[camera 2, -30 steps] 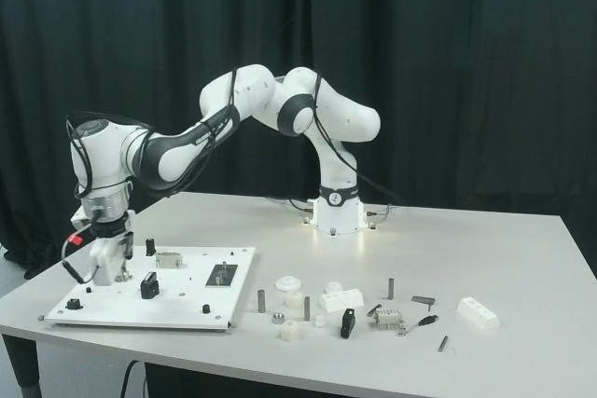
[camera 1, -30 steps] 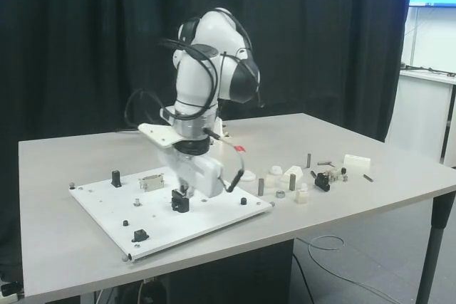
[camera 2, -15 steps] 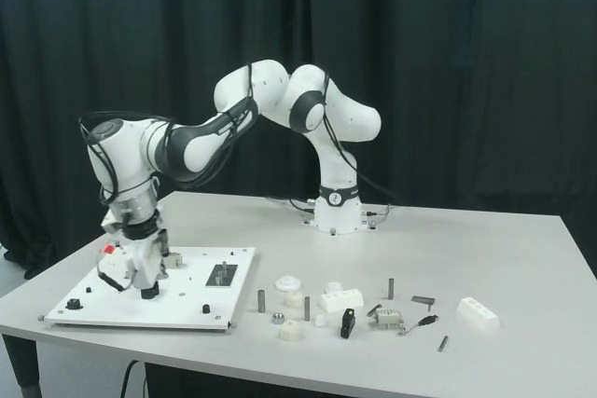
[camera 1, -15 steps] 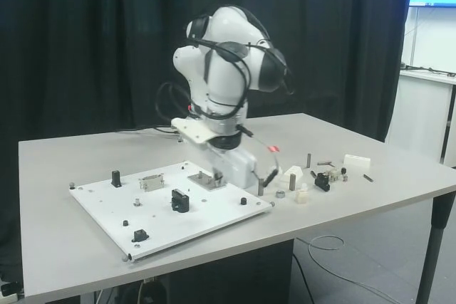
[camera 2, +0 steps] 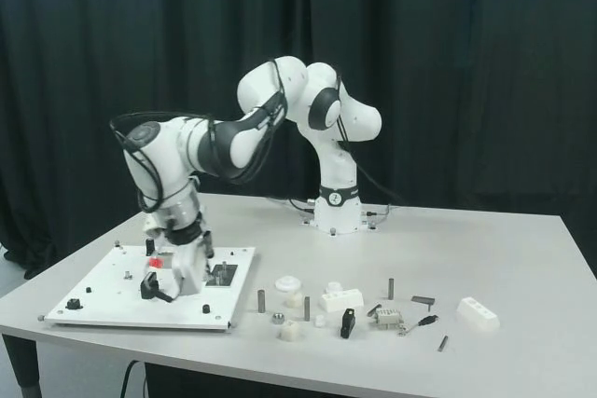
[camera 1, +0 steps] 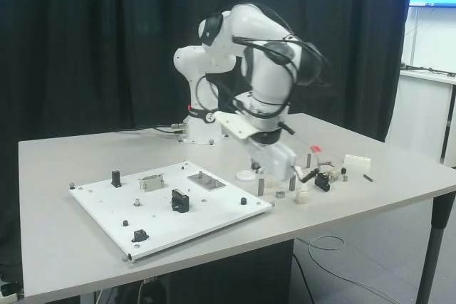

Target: Place Ethernet.

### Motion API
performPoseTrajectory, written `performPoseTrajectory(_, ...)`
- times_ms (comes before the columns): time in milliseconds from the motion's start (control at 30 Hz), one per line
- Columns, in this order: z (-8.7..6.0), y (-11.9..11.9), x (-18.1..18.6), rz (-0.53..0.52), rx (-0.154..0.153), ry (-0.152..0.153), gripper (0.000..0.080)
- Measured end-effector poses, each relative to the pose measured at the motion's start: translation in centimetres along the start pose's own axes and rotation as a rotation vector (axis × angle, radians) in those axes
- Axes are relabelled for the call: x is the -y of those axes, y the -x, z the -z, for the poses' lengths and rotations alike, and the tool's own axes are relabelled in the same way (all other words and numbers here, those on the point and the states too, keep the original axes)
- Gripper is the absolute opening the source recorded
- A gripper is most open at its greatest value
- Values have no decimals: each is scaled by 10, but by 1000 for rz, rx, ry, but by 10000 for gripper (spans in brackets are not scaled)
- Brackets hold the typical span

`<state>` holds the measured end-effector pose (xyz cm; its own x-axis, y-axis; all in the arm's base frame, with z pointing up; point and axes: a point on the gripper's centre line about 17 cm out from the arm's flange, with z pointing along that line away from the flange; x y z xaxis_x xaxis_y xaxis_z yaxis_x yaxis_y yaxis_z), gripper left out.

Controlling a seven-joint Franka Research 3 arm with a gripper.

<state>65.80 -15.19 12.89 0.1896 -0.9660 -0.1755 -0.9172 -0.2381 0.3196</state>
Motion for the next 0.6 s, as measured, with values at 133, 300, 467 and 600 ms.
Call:
performPoseTrajectory(133,-3,27,7,-2,3,20,78)
performPoseTrajectory(300,-7,63,15,-8,9,44,78)
performPoseTrajectory(467,-11,100,25,-3,16,56,78)
performPoseTrajectory(600,-14,130,31,3,19,64,78)
